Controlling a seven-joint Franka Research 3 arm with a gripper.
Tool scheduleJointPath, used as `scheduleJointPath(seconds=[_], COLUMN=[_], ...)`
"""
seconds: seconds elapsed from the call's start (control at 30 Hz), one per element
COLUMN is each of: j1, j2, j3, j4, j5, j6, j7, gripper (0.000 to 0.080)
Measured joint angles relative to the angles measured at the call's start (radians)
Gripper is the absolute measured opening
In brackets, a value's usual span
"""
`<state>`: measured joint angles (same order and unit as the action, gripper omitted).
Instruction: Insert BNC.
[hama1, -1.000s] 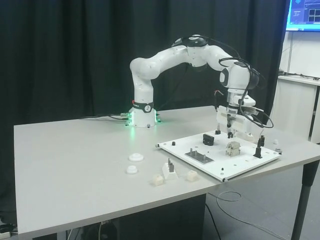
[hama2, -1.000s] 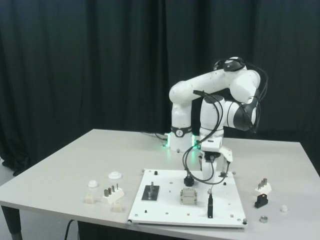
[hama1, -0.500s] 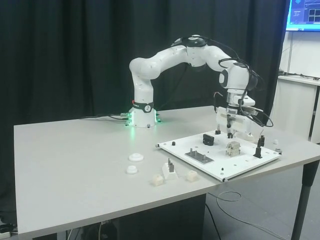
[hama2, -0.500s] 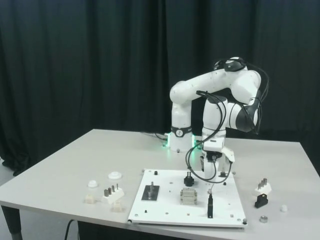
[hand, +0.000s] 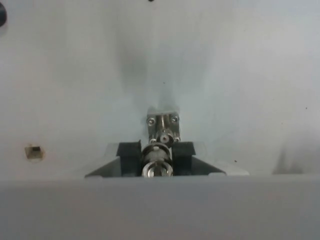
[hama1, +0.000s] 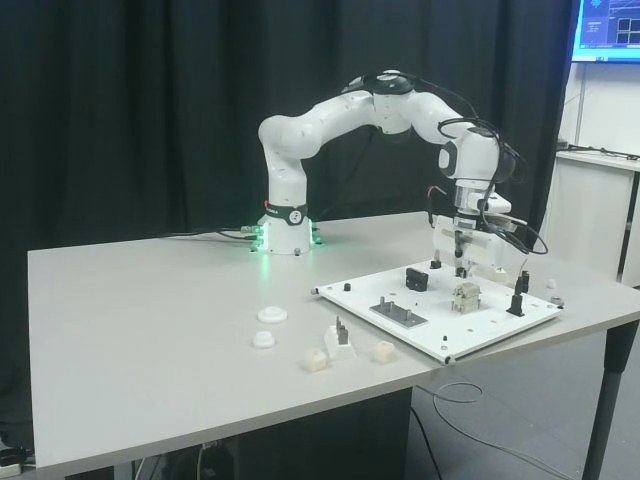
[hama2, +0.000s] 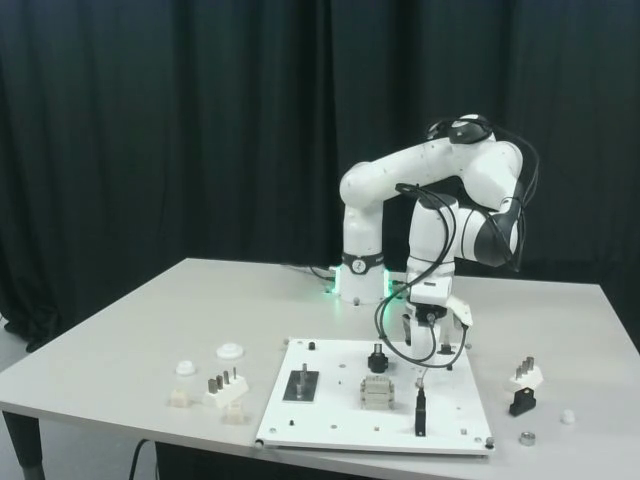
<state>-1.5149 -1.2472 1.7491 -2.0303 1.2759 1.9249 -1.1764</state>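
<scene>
While the end effector (hand: 157, 159) hangs above the white board (hama2: 330, 420), its two black fingers (hand: 129, 156) are clamped on the BNC plug (hand: 157, 162), which points down toward the board. Seen from the wrist, the BNC socket (hand: 162, 126) on its small square flange lies just beside the plug's tip, close but not under it dead centre, and I can see a gap between the two. So the pickup looks done, by my reckoning; aligning, lowering and seating the plug remain. Around the socket on the board stand a black knob (hama2: 377, 358), a grey block (hama2: 375, 391) and a black upright post (hama2: 420, 411). Off the board, small white parts (hama2: 231, 351) rest on the grey counter (hama2: 130, 340).
</scene>
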Motion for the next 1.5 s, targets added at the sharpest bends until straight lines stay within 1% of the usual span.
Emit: scheduleJointPath(seconds=[0.6, 1.03, 1.5], j1=[0.000, 0.000, 0.000], j2=[0.000, 0.000, 0.000], j3=[0.027, 0.038, 0.039], j4=[-0.002, -0.002, -0.002], j5=[0.000, 0.000, 0.000], j6=[0.050, 0.068, 0.069], j7=[0.004, 0.010, 0.010], gripper=[0.0124, 0.0124, 0.0124])
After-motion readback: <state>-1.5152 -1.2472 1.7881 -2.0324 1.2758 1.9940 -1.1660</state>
